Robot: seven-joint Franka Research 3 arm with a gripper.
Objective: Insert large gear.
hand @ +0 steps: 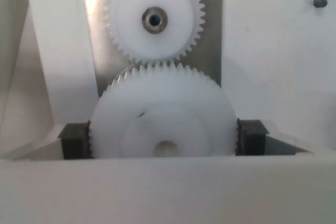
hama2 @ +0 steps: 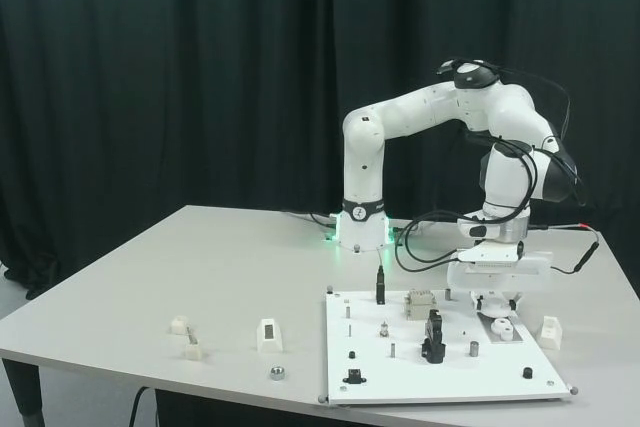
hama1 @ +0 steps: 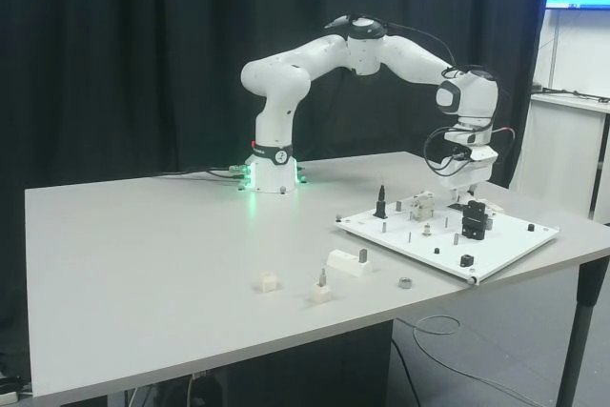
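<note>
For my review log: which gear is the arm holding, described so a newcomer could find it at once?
Start at the white assembly board at the table's edge, then find the claw above it. Between its black fingers sits the large white toothed plastic gear. Unlike the smaller white gear beside it, already on a metal shaft, this one is gripped and wider.

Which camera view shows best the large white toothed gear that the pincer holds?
The wrist view: the large white toothed gear fills it, gripped between black pads, teeth beside a smaller white gear. Both room views hide it under the white pincer.
</note>
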